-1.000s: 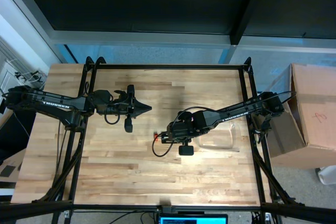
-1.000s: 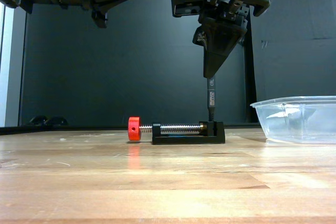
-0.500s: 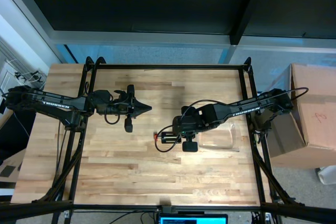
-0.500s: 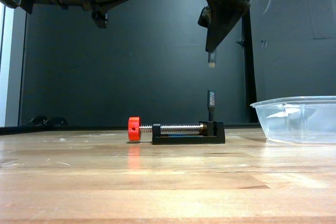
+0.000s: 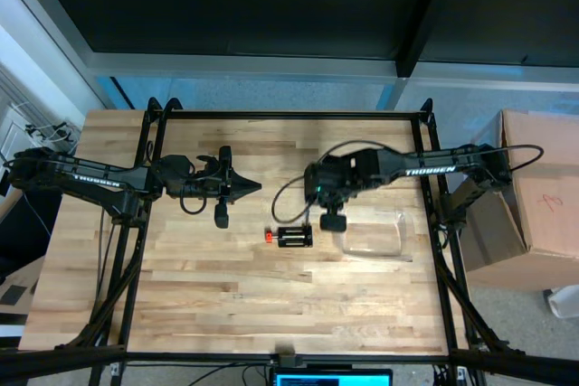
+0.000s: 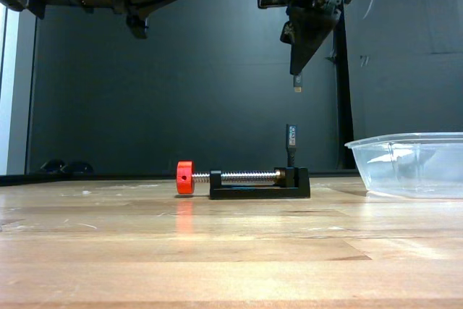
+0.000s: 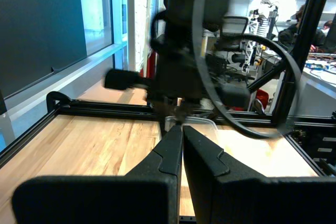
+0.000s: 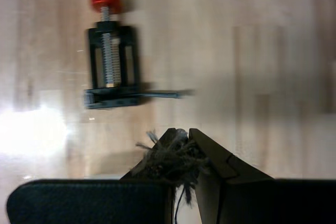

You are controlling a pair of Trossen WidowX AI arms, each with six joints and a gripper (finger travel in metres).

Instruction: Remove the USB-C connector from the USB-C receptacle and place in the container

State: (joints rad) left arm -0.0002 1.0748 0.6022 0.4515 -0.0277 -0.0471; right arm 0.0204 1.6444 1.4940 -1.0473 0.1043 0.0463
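Note:
My right gripper hangs high above the table, shut on the small USB-C connector, which points down, clear of its seat. The upright USB-C receptacle stands in a black vise with a red knob. From above, the right gripper sits just behind the vise. In the right wrist view the vise lies beyond my shut fingertips. The clear container rests right of the vise. My left gripper hovers to the left, shut and holding nothing.
A black frame borders the wooden table. A cardboard box stands off the table's right edge. In the low view the container sits right of the vise on the tabletop.
The right gripper pulled the connector up out of the receptacle, then carried it higher and toward the table's far side. The left arm stayed still.

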